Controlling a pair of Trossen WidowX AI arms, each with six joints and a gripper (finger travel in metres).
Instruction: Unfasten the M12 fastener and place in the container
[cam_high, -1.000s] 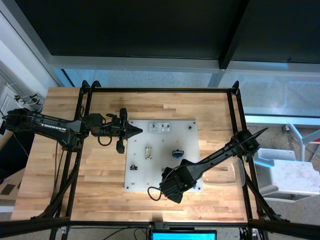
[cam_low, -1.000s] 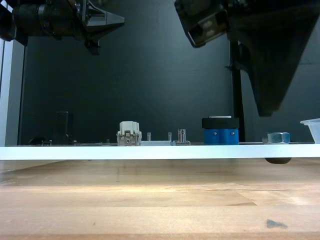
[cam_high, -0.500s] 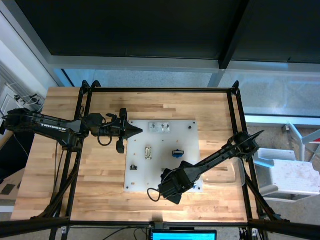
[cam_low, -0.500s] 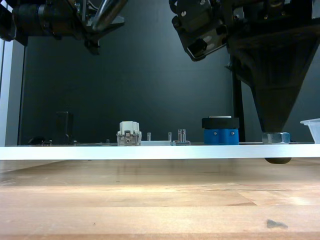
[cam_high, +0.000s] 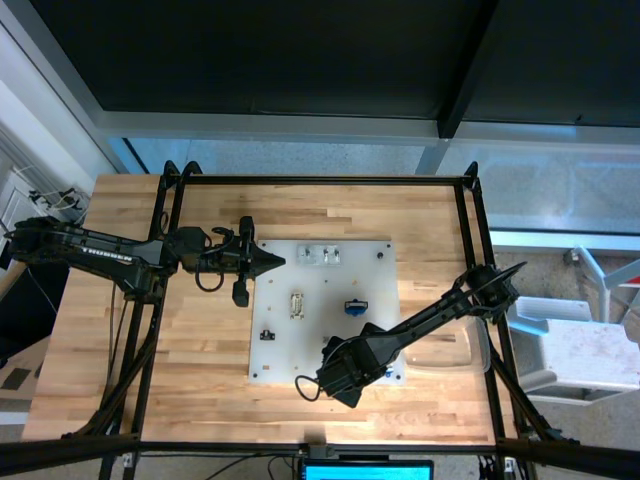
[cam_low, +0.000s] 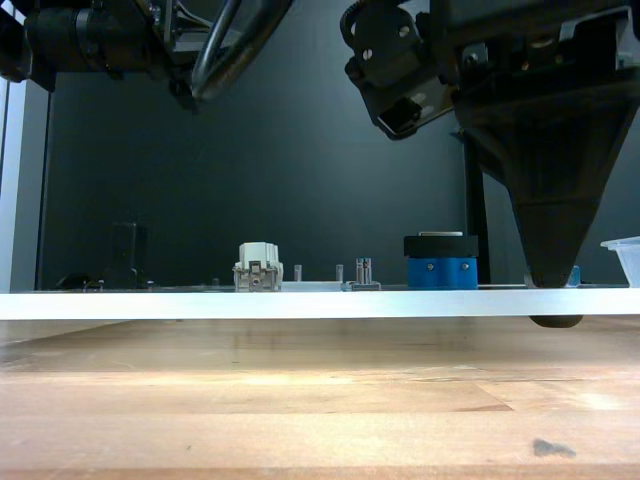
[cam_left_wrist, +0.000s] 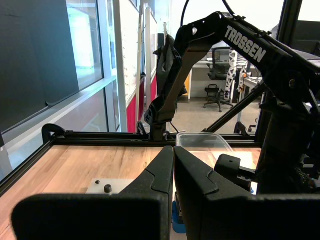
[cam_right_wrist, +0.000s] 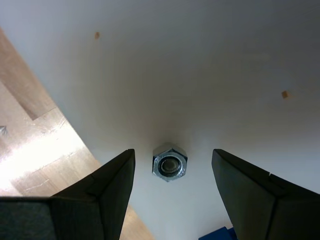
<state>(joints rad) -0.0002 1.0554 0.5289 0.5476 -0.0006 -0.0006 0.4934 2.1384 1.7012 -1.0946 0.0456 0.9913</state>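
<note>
The right gripper (cam_right_wrist: 172, 156) hangs over the white board's (cam_high: 300, 345) near right edge, fingers spread to straddle the nut (cam_right_wrist: 170, 161) on its stud (cam_right_wrist: 170, 164) (container (cam_high: 484, 350) just beside); the left gripper (cam_left_wrist: 173, 167), fingers together, hovers parked far left.

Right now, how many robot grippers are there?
2. The left gripper, shut, hovers over the white board's far left corner. The right gripper, open, is down near the board's near right edge, fingers either side of the silver nut.

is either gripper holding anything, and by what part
Nothing is held. The right gripper is open astride the silver nut without touching it; the left gripper hangs shut and empty over the white board's far left edge.
</note>
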